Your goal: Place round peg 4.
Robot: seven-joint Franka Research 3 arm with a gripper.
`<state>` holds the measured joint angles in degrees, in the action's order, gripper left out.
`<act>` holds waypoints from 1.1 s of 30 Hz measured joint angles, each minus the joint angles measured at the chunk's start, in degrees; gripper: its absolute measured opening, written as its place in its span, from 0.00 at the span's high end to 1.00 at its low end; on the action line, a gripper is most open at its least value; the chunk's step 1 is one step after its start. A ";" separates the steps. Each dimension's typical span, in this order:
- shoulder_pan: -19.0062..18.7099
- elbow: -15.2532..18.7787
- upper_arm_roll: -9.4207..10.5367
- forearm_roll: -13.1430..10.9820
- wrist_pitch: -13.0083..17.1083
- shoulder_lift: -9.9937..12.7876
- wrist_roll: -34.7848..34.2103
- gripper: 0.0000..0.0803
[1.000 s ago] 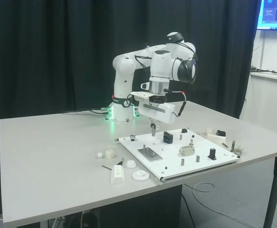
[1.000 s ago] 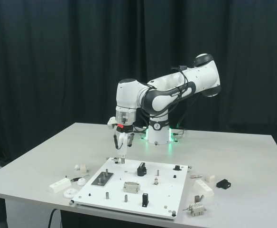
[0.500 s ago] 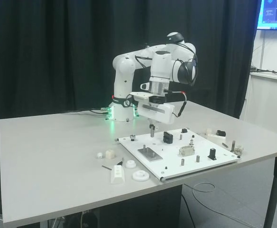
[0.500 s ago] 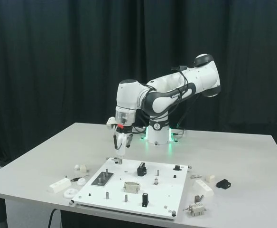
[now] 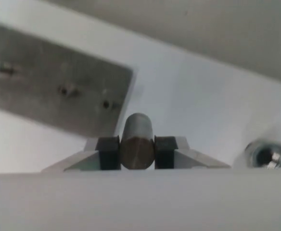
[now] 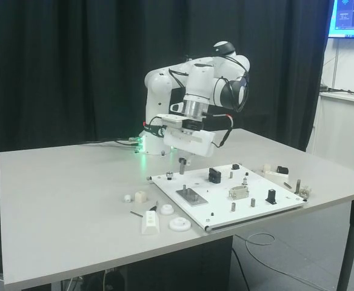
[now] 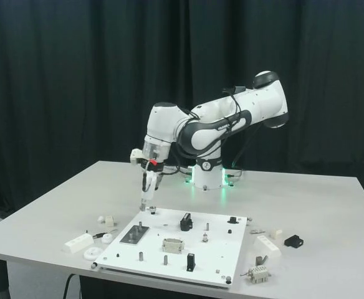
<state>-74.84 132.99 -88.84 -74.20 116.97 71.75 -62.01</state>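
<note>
**Peg held upright over the board's far corner**

Because the grey table (image 6: pixel 62 194) only has to carry everything, it sits as a plain broad surface with the white arm (image 7: pixel 219 128) bolted near its rear edge, close enough for the arm to reach forward and down over the work. Nearer the front edge lies the white board (image 7: pixel 222 246), flat so that its holes and fixtures face straight up; beside it, off the board, several loose white parts (image 6: pixel 150 223) lie on the table within reach. On the board a grey metal plate (image 5: pixel 49 84) is screwed down, and a small nut (image 5: pixel 264 155) sits at the board's corner near the peg.

The pincer (image 5: pixel 137 153) hangs above the board's far corner, pointing down, and it is clenched on the round peg (image 5: pixel 137 142), one black pad (image 5: pixel 108 153) pressing each side. Gripping the peg across its upper end leaves the lower length free (that is the part that must enter a hole), and holding it vertical lines it up with the board's upward-facing sockets. From the room views the peg's lower end appears clear of the board, so I judge the placing not yet done.
</note>
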 joint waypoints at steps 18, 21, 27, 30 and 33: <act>7.26 -0.14 1.10 -2.75 1.22 0.02 9.41 0.81; 8.71 -0.35 1.68 -4.02 1.65 0.10 10.77 0.81; 11.81 -1.23 3.07 -7.31 2.18 0.87 13.55 0.81; 13.46 -2.02 4.09 -8.94 2.30 1.26 15.07 0.81; 15.04 -3.00 5.26 -10.20 2.41 1.48 16.30 0.81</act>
<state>-59.80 129.99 -83.58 -84.40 119.37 73.23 -45.72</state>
